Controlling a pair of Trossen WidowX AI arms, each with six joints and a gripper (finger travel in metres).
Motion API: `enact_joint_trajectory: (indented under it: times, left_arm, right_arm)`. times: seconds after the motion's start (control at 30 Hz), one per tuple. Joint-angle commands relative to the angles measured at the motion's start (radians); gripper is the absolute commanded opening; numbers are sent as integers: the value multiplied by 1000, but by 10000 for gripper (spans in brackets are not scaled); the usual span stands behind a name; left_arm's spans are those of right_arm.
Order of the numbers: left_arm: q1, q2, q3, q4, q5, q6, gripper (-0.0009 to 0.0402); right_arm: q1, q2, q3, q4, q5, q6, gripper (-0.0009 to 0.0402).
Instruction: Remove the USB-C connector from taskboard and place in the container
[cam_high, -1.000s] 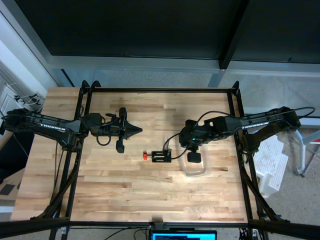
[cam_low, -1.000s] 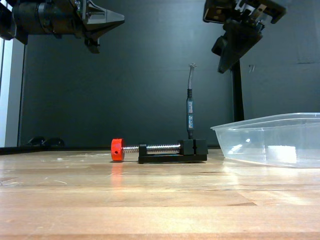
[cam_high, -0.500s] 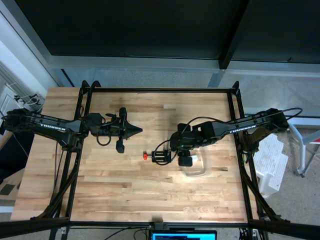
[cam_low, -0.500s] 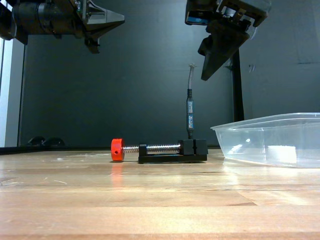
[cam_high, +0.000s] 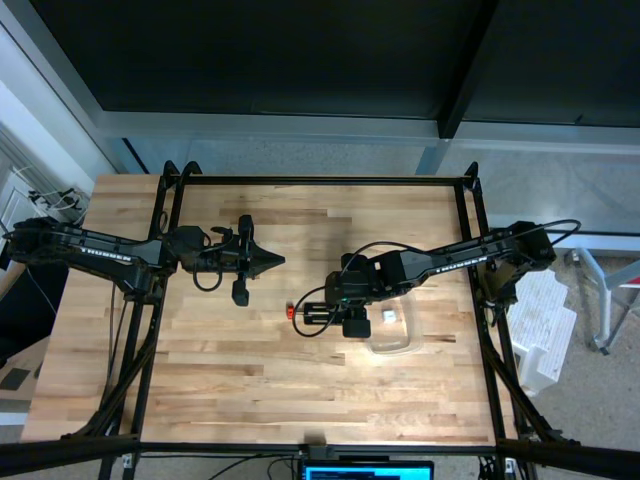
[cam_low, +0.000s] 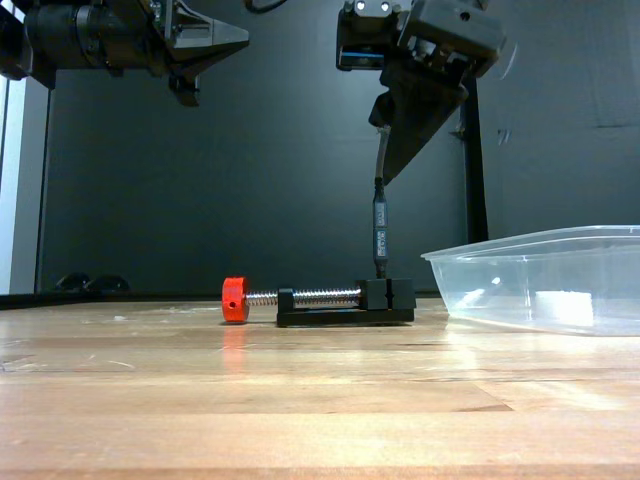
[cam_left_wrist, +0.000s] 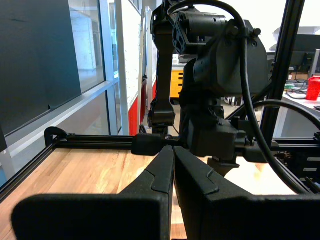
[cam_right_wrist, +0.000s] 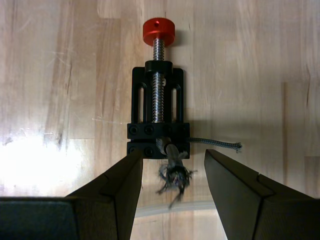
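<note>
The connector (cam_low: 380, 228) stands upright in the clamp end of the taskboard (cam_low: 345, 305), its long axis vertical, plug down in the block and a short cable stub rising to a frayed tip. The taskboard lies flat near the middle of the table (cam_high: 250, 380), its length running across from arm to arm, with the red knob (cam_low: 234, 299) toward the left arm and the clamp end toward the container (cam_low: 540, 280). We see the container just beside that end, apart from the block, with a small white piece inside it. A thin braided strand (cam_right_wrist: 215, 144) lies on the table by the clamp end. Directly above the connector hangs the right hand (cam_low: 390, 165), pointing straight down; its fingers (cam_right_wrist: 120, 185) are spread, one on each side of the frayed stub, with a gap on both sides in the wrist view. The left hand (cam_high: 274, 261) hovers high over the table's left part, well apart from the block, its fingers pressed together.
</note>
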Motion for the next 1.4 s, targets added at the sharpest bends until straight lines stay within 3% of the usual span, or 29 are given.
enact_joint_trajectory:
  times: [0.03,0.9,1.4]
  left_arm:
    - [0,0,0,0,0,0,0]
    - [0,0,0,0,0,0,0]
    - [0,0,0,0,0,0,0]
  right_arm:
    - [0,20,0,13,0,-1,171]
    - [2,34,-51,93,0,21,121]
    - [2,34,-51,94,0,19,10]
